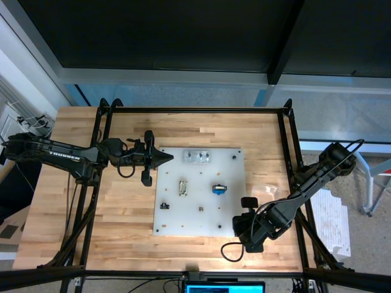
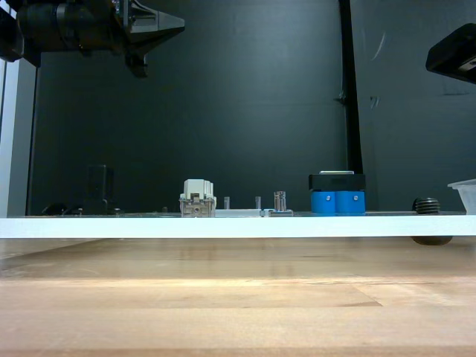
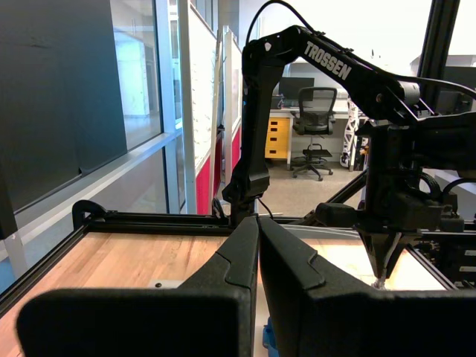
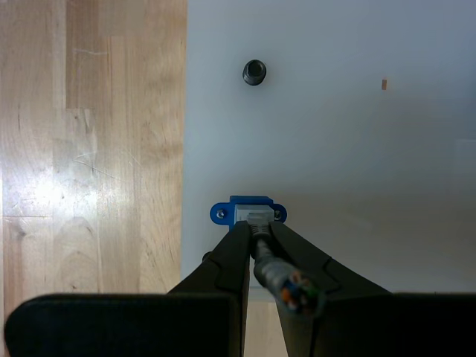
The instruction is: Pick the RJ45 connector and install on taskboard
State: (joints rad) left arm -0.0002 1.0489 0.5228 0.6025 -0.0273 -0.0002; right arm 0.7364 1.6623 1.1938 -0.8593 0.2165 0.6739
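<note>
The RJ45 connector (image 4: 266, 256), clear with a short stub of coloured wires, is pinched between the fingers of my right gripper (image 4: 257, 227). That gripper points straight down, high over the white taskboard (image 4: 335, 149), directly above a blue component (image 4: 249, 212). In the high view the right gripper (image 1: 244, 223) hovers over the near right corner of the taskboard (image 1: 183, 213). My left gripper (image 1: 162, 157) hangs in the air at the board's far left edge. Its fingers (image 3: 238, 253) are pressed together with nothing between them.
On the board stand a silver block (image 1: 198, 157), a grey-white housing (image 1: 182, 187), the blue component (image 1: 218, 188) and small black fittings. A clear plastic tray (image 1: 264, 190) lies on the wooden table right of the board. A black frame rims the table.
</note>
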